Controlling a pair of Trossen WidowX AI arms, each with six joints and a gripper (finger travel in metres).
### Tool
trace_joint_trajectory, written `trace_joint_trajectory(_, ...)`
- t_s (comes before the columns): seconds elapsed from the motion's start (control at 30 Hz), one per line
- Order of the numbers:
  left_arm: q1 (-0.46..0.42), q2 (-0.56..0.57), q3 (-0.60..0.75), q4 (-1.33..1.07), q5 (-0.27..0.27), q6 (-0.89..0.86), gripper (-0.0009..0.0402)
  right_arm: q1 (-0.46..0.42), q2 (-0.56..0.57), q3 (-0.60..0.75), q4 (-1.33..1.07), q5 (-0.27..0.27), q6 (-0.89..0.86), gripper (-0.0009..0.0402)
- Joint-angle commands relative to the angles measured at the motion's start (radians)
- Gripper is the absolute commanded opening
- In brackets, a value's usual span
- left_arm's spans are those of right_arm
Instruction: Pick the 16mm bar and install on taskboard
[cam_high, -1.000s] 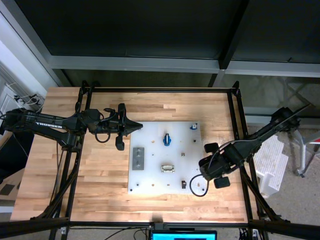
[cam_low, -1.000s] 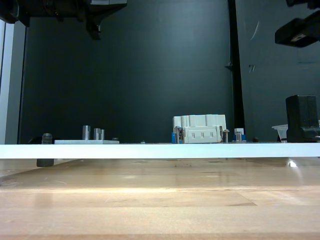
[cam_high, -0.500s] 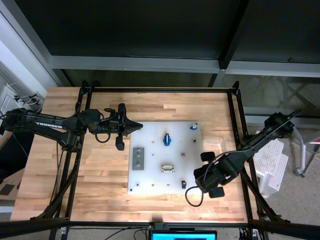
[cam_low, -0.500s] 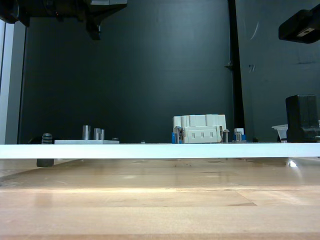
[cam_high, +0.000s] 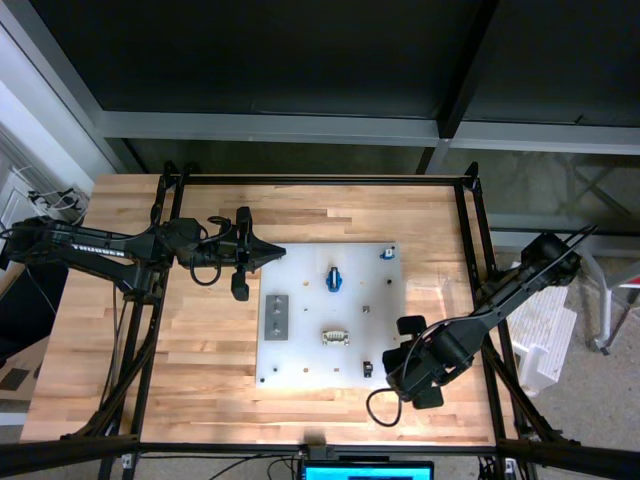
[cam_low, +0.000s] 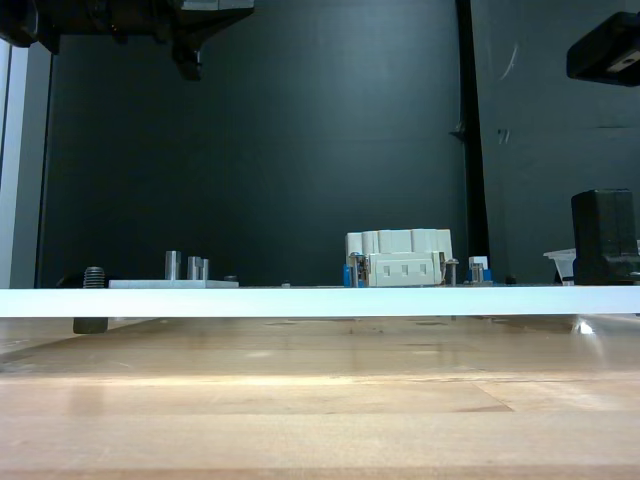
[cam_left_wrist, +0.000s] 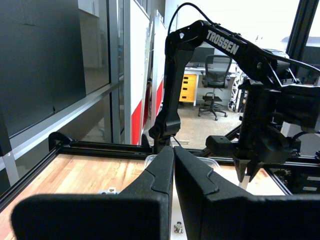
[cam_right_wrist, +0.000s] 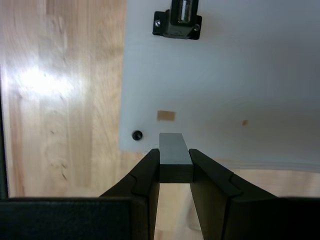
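Observation:
The grey 16mm bar is held between the fingers of my right gripper, which is shut on it. It hangs clear of the white taskboard, just off the board's edge near a small rectangular slot and a screw hole. From above, my right gripper hovers over the board's near right corner, and the bar is hidden under it. My left gripper is raised at the board's far left edge; its fingers are shut with nothing between them.
On the taskboard stand a grey block with pegs, a blue part, a white connector and a black mount. A black frame rail runs along the table's right side.
My right arm has moved nearer and leftward along the board's right edge to its near right corner, still holding the bar. The left arm has not moved.

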Motion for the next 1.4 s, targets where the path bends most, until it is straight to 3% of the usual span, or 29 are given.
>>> trace_joint_trajectory(0.03, 0.0, 0.0, 0.0, 0.0, 0.0, 0.0, 0.0, 0.0, 0.011, -0.003, 0.001, 0.002, 0.005, 0.0008)
trace_joint_trajectory(1.4, 0.0, 0.0, 0.0, 0.0, 0.0, 0.0, 0.0, 0.006, 0.058, -0.081, 0.13, 0.01, 0.035, 0.0008)
